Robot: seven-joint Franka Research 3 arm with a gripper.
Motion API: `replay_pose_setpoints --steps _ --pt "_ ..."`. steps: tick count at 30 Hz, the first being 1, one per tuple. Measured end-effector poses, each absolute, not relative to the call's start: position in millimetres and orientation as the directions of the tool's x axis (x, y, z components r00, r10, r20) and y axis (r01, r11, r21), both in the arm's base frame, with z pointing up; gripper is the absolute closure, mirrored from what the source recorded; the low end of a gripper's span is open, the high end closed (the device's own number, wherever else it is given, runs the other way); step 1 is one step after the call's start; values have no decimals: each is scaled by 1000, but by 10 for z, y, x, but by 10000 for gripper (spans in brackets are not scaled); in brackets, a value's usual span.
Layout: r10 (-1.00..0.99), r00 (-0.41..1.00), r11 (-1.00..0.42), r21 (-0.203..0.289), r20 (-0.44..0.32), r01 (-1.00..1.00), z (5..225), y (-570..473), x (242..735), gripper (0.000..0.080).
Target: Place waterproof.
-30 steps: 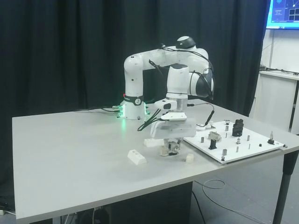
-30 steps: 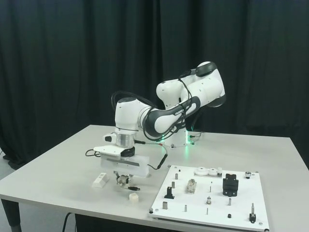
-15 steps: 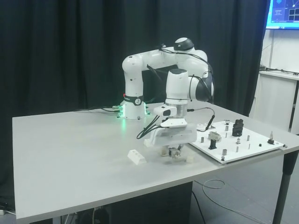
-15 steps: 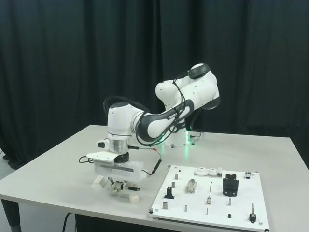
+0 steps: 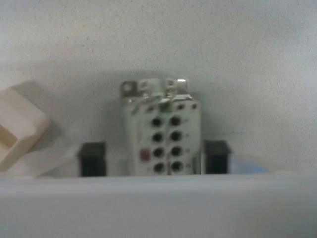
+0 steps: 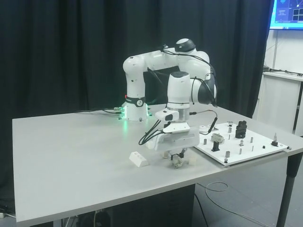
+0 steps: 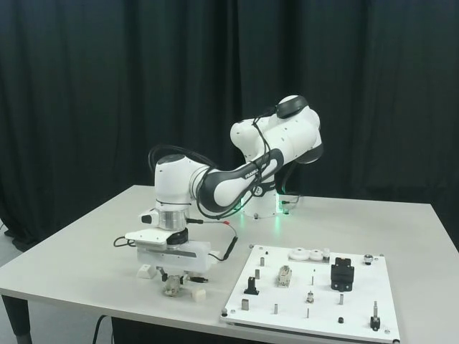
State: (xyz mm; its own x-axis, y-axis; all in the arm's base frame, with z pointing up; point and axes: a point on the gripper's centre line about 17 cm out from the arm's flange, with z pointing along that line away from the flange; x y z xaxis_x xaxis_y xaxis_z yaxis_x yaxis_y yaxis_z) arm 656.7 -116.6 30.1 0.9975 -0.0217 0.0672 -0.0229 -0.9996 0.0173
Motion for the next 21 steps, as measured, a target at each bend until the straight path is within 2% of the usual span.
replay_pose_setpoints --steps 8,9,15,16,21 --pt "-3 998 -1000 24 61 -5 296 -1168 6569 460" --pt "-2 998 -1000 25 61 -4 296 -1168 6570 54" --pt "2 998 -1000 29 58 0 301 -1170 6569 54" --pt "2 998 -1000 30 58 0 304 -1171 6570 14" --pt "4 998 -999 33 58 2 320 -1181 6575 5"
